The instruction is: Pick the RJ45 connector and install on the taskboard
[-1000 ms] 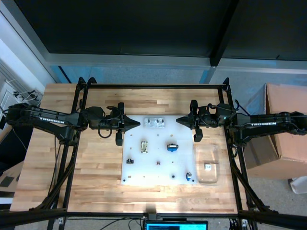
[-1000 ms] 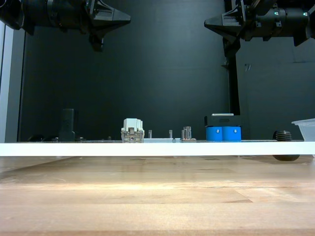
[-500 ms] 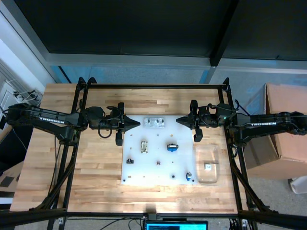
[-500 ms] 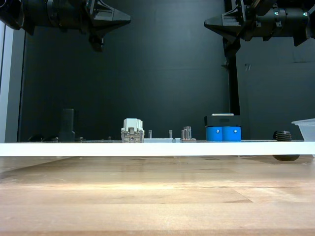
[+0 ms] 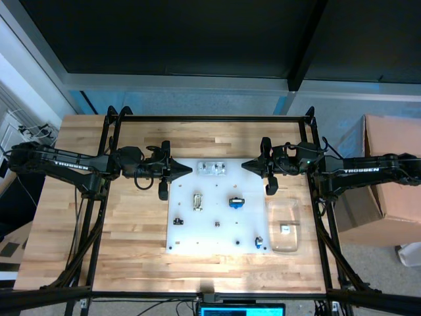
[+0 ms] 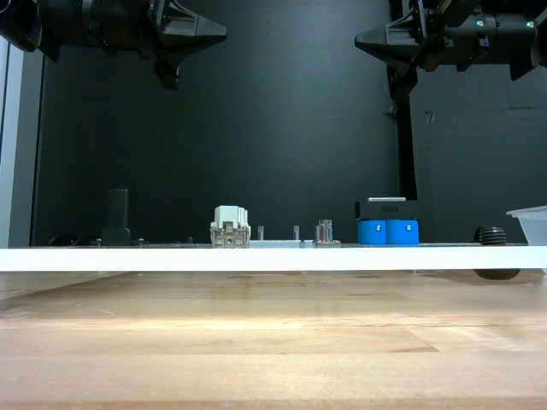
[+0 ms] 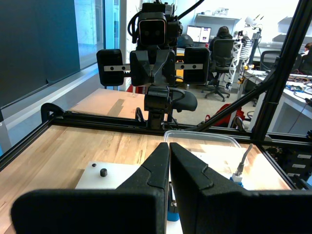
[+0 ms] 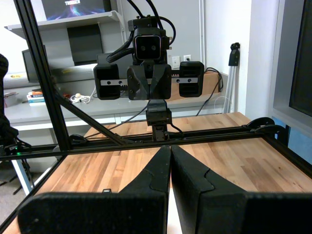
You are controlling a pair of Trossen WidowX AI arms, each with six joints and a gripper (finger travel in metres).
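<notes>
The RJ45 connector (image 7: 242, 163) stands upright in the small blue jack (image 5: 260, 243) at the white board's (image 5: 197, 234) near right corner. Its grey boot and a short cable rise from the jack in the left wrist view. In the high view a grey piece covers the jack's top. How deep it sits I cannot tell. The white block (image 5: 285, 229) lies in the clear tray (image 5: 287, 214) with nothing dark on it. My left gripper (image 5: 191, 169) hangs high over the board's far left corner, shut and holding nothing. My right gripper (image 5: 243, 165) hangs high over the far right corner, also shut and holding nothing.
The board also carries a blue part (image 5: 235, 202), a grey socket (image 5: 197, 201) and small fittings (image 5: 212, 168) at the far edge. A black frame (image 5: 210, 119) rings the table. A cardboard box (image 5: 388, 178) stands off the right side.
</notes>
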